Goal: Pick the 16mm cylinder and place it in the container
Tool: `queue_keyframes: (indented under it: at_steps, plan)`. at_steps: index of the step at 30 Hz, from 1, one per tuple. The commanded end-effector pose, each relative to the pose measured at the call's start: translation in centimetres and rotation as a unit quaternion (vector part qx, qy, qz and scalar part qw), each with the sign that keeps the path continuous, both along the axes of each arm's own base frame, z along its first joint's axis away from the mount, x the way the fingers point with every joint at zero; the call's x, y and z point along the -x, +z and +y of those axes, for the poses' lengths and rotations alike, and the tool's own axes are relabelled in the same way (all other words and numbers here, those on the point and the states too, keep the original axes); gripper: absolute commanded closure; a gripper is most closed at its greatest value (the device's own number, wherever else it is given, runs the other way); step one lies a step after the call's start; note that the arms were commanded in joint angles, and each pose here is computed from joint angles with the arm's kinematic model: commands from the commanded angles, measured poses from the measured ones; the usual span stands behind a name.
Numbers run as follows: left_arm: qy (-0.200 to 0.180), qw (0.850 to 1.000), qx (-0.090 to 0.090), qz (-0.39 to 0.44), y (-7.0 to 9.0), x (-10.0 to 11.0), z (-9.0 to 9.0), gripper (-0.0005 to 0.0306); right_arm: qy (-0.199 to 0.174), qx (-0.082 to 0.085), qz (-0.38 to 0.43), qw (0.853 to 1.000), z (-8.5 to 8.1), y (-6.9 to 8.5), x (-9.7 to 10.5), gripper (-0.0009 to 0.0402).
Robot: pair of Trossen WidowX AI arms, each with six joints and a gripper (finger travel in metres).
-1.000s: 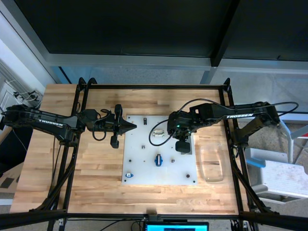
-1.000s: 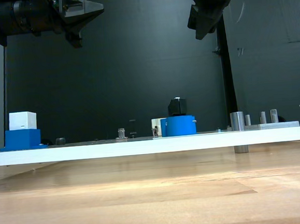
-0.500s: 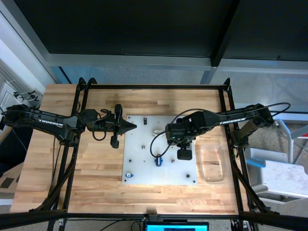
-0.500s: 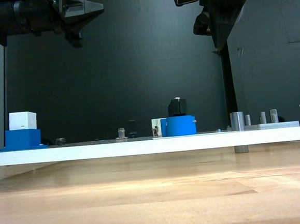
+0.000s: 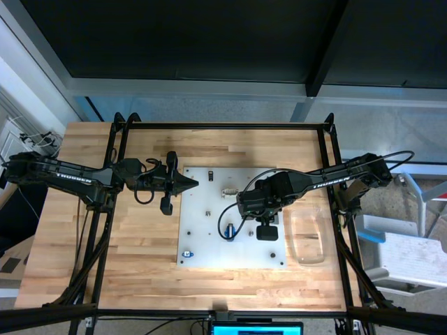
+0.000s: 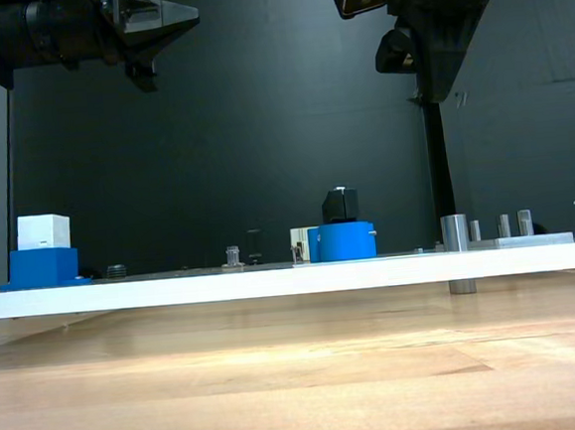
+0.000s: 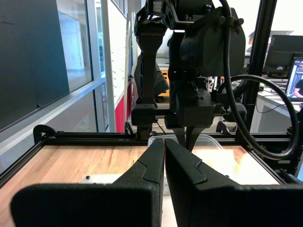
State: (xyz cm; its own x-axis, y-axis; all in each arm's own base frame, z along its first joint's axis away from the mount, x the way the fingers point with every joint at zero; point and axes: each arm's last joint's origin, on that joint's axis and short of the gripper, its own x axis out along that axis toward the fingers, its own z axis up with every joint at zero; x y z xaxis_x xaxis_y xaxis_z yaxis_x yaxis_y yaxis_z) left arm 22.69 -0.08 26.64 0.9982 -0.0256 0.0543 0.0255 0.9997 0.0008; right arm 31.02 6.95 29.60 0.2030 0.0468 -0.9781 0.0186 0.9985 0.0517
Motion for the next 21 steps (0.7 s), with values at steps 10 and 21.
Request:
queue_keyframes:
  at_steps: [10, 21]
  plan:
    - [0.000, 1.000, 0.000, 0.000, 0.0, 0.0, 0.0, 0.0300, 0.016, 0.007, 0.014, 1.000, 1.7, -1.8, -1.0, 0.0294]
    - [0.000, 1.000, 0.000, 0.000, 0.0, 0.0, 0.0, 0.0300, 0.025, 0.015, 0.009, 1.000, 2.8, -3.4, -2.0, 0.0218]
